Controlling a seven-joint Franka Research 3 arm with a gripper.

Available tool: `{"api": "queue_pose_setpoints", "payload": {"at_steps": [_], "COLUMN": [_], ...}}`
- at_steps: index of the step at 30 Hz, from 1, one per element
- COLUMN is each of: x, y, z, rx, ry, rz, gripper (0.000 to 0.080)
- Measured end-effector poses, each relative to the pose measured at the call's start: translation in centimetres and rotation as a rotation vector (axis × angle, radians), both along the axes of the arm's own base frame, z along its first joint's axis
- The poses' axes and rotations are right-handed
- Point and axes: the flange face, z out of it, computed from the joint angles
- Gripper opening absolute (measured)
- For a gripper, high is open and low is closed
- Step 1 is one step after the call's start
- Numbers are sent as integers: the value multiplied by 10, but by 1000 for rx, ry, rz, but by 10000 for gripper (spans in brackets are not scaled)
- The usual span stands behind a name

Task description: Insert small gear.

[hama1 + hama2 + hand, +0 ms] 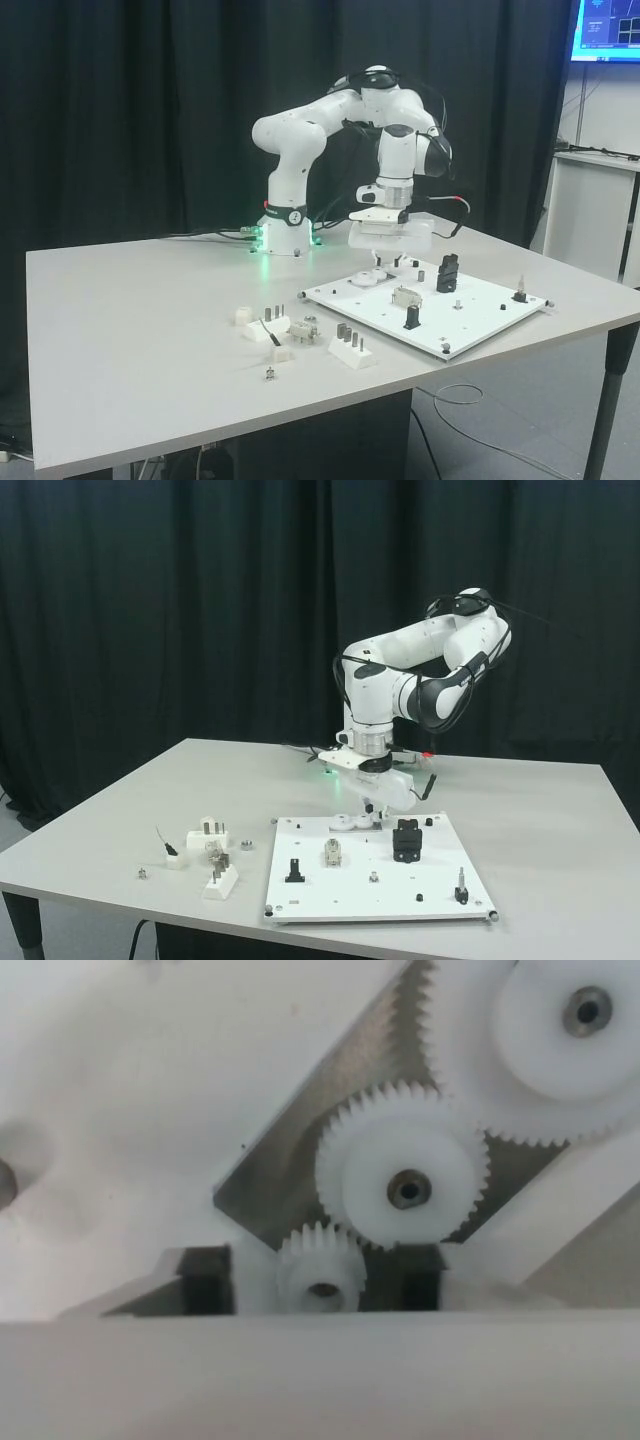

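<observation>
Gripper (322, 1278) is low over the far edge of the white board (480, 325), which lies on the counter (140, 320). In the wrist view the small gear (322, 1272) sits directly between the two black fingertips (208, 1278), one pad on each side. The pads look to be in contact with it, so the gripper reads as clenched on the small gear.

Key relation: the small gear's bore axis runs vertical, in line with the gripper's approach, and the gear is right under the wrist. No lateral offset between gear and gripper is visible. What matters is the gear against its neighbours. The small gear's teeth sit at the rim of the middle gear (405, 1188), which in turn meshes with the large gear (560, 1040). All three lie in a row on the grey plate (290, 1170).

Whether the small gear is fully down on its shaft cannot be told. Its hub shows a dark hole in the centre, but its underside is hidden behind the gripper body.

Judgement: the insertion is at or near its end. The coming move depends on tooth mesh with the middle gear. If the teeth clash, the small gear will ride up instead of dropping, so a slight rotation about the vertical axis during the push down would help. Release only once it is seated.

Both room views confirm the arm is bent down over the board's far side. The loose parts (300, 335) on the counter are well apart from it.
</observation>
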Motion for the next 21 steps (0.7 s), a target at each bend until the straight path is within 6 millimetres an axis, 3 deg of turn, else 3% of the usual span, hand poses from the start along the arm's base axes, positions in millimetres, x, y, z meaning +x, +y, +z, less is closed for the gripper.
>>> {"api": "queue_pose_setpoints", "payload": {"at_steps": [5, 6, 13, 14, 21], "x": [-1, -1, -1, -1, -1], "y": [-1, -2, -2, -2, -2], "z": [-1, -1, -1, -1, -1], "rx": [0, 0, 1, 1, -1], "ry": [0, -1, -1, -1, 0], "rz": [-4, -5, -6, -6, -26], "gripper": [366, 208, 208, 143, 143]}}
